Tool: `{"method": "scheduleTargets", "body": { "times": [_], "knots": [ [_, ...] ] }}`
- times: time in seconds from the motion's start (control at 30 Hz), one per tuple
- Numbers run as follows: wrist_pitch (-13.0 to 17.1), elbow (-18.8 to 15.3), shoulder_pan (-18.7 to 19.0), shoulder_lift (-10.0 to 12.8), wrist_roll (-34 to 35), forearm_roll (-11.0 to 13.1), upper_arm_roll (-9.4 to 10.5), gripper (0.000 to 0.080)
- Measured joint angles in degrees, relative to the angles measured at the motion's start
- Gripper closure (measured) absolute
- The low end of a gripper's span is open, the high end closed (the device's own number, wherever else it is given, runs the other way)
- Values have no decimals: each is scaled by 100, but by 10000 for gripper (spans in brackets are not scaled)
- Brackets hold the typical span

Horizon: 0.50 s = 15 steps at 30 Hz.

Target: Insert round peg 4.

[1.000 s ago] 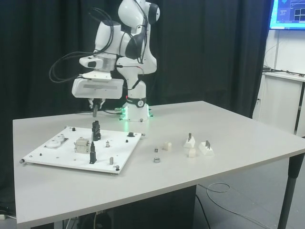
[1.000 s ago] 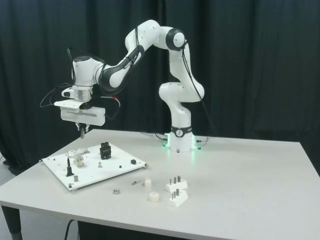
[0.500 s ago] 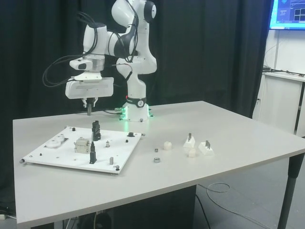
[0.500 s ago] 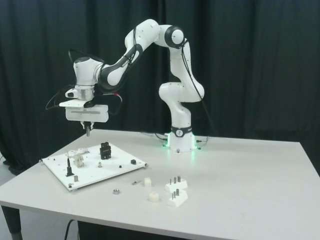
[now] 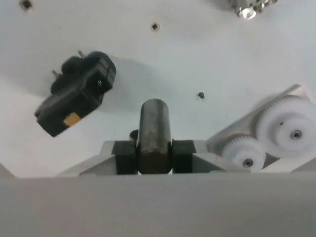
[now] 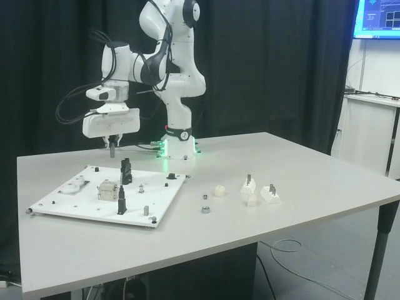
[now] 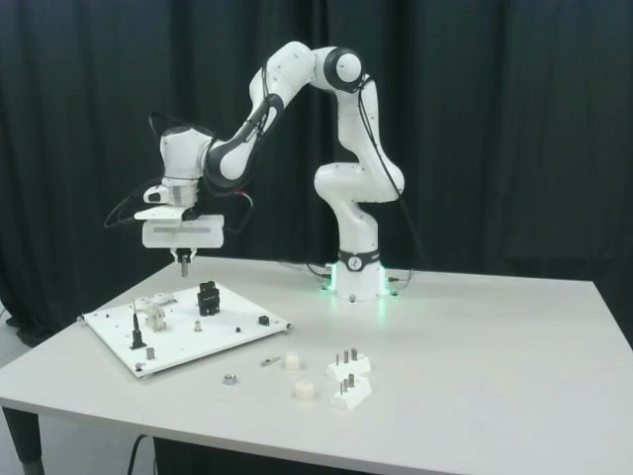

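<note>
- The gripper (image 5: 154,157) has its two black fingers closed against the sides of the round peg (image 5: 154,129), with no gap showing between pads and metal
- The peg hangs upright from the fingertips above the far part of the white board (image 6: 164,199), clear of its surface, as both room views show; the gripper (image 6: 112,145) sits well above the table (image 6: 300,181)
- The peg is a short, dark grey cylinder with a dull machined look and a flat end; it is likely metal, stiff, and heavy for its size
- A smooth round shaft can swivel or slide between flat pads, so a firm hold across the upper end, as it is now, seems right, leaving the lower length free to enter a hole
- It should not be fragile, but a tight hole would punish any tilt, so the shaft wants to stay plumb
- In the wrist view the board is smooth and matt, with small dark holes (image 5: 155,26) in it
- A black blocky connector part (image 5: 75,94) stands on the board near the peg
- Two white toothed gears (image 5: 289,122), plastic by the look of them, lie meshed on the board to the other side
- Small white blocks (image 7: 348,378) with pins stand apart on the table, away from the board
</note>
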Motion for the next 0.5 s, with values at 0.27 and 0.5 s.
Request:
{"method": "scheduleTargets", "body": {
  "times": [0.27, 0.5],
  "knots": [
    [619, -420, -9, -73, -64, -243, -205, 653],
    [787, -572, -72, -76, -64, -482, -236, 653]
  ]
}}
